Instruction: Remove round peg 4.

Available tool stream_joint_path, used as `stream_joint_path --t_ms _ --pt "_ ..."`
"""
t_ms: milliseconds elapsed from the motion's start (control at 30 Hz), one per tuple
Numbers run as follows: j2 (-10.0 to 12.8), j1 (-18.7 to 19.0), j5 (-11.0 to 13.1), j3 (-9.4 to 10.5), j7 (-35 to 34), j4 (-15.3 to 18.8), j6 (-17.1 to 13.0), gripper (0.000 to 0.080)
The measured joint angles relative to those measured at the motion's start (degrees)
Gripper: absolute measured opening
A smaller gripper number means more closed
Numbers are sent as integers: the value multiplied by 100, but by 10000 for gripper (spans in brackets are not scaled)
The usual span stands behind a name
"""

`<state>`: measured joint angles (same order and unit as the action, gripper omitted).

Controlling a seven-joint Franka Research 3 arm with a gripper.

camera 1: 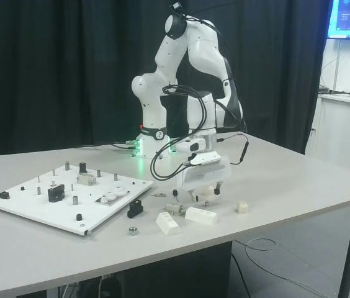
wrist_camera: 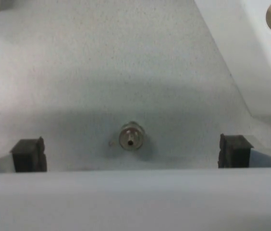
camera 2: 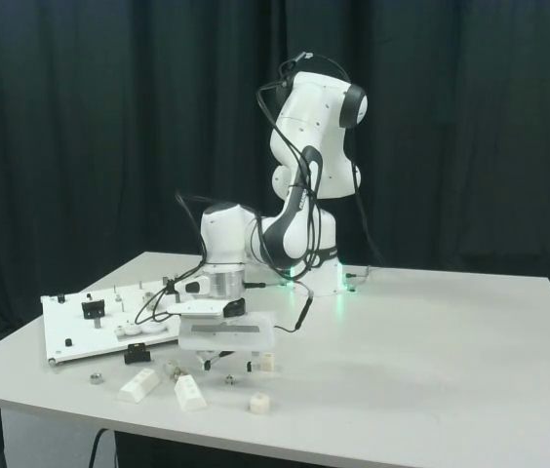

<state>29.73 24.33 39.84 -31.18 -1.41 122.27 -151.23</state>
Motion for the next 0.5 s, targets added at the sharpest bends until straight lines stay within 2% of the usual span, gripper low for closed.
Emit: stream_joint_path --t_ms 500 --pt "0 0 -12 -10 1 -31 0 800"
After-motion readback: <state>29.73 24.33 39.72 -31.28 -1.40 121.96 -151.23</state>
